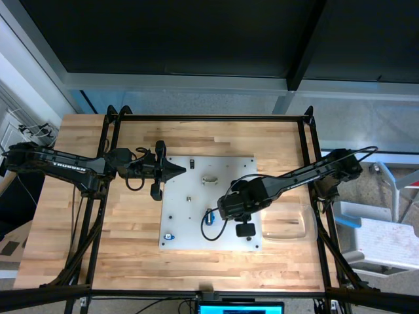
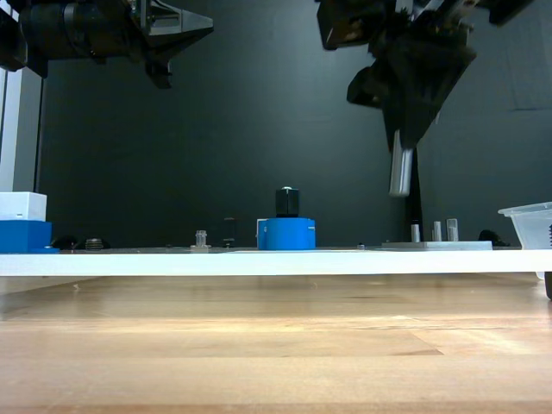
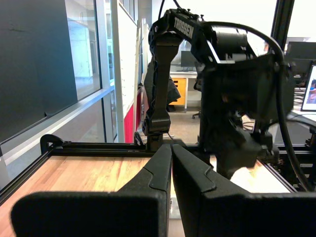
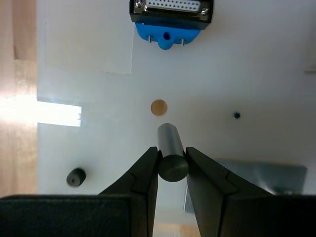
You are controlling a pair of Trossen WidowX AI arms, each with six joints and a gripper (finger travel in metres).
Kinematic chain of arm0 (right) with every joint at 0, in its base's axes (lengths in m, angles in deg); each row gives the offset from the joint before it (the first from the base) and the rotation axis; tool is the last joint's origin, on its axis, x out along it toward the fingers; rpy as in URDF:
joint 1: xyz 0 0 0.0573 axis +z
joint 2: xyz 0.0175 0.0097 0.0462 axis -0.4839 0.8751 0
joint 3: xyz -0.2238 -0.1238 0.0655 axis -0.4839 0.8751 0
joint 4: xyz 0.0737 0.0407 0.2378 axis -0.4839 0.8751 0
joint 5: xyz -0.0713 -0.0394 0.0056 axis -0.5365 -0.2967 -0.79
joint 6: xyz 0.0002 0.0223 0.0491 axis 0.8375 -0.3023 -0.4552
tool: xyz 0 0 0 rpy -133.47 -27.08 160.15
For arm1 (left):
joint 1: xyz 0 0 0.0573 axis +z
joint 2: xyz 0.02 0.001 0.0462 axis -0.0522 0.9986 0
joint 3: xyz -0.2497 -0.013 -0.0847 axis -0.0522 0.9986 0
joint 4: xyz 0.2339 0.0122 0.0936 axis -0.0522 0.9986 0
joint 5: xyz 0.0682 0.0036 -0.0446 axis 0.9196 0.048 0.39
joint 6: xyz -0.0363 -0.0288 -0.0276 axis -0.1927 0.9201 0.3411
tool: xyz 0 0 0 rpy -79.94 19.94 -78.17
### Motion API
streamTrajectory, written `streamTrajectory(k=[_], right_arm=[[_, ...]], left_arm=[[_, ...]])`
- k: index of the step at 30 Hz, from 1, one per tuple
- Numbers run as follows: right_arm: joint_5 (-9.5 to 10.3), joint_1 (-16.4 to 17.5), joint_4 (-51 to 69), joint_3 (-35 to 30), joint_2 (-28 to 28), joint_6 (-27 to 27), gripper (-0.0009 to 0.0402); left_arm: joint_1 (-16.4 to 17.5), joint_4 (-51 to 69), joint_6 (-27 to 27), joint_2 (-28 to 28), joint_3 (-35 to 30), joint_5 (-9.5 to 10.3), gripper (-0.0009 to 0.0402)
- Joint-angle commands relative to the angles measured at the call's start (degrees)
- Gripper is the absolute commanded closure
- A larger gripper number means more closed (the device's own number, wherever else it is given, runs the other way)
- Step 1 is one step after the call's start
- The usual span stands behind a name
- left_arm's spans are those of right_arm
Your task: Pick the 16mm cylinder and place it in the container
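The 16mm cylinder (image 4: 172, 153), a short grey metal peg, is pinched between the fingers of my right gripper (image 4: 172, 160). It hangs upright, well above the white board (image 2: 259, 259), as the cylinder (image 2: 400, 172) under the right gripper (image 2: 405, 138) shows. That gripper (image 1: 224, 208) hovers over the board's right half. The clear container (image 1: 289, 226) lies on the wood just right of the board, its rim (image 2: 528, 211) at the right edge. My left gripper (image 1: 182, 169) hangs high over the board's left edge, shut and empty, fingers (image 3: 163, 168) pressed together.
A blue-and-black upright part (image 2: 286, 227) stands mid-board, below and left of the held peg. A grey metal block (image 4: 261, 173) with small pegs (image 2: 434, 231) sits beneath the right gripper. A blue connector (image 4: 170, 19) and a small black stud (image 4: 75, 177) are also on the board.
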Motion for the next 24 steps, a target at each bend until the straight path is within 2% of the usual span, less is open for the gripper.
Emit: streamTrajectory(k=[1, 9, 24], right_arm=[[-0.04, 0.00, 1.42, 0.11, -1.97, -0.72, 0.0352], [-0.48, 0.07, 2.56, 2.97, -7.04, -2.82, 0.0352], [-0.48, 1.99, 0.68, 15.98, -19.80, -15.32, 0.0352]], left_arm=[[0.00, 0.00, 0.00, 0.04, 0.00, -0.02, 0.0393], [0.00, 0.00, 0.00, 0.02, 0.00, -0.02, 0.0393], [0.00, 0.00, 0.00, 0.02, 0.00, -0.02, 0.0393]])
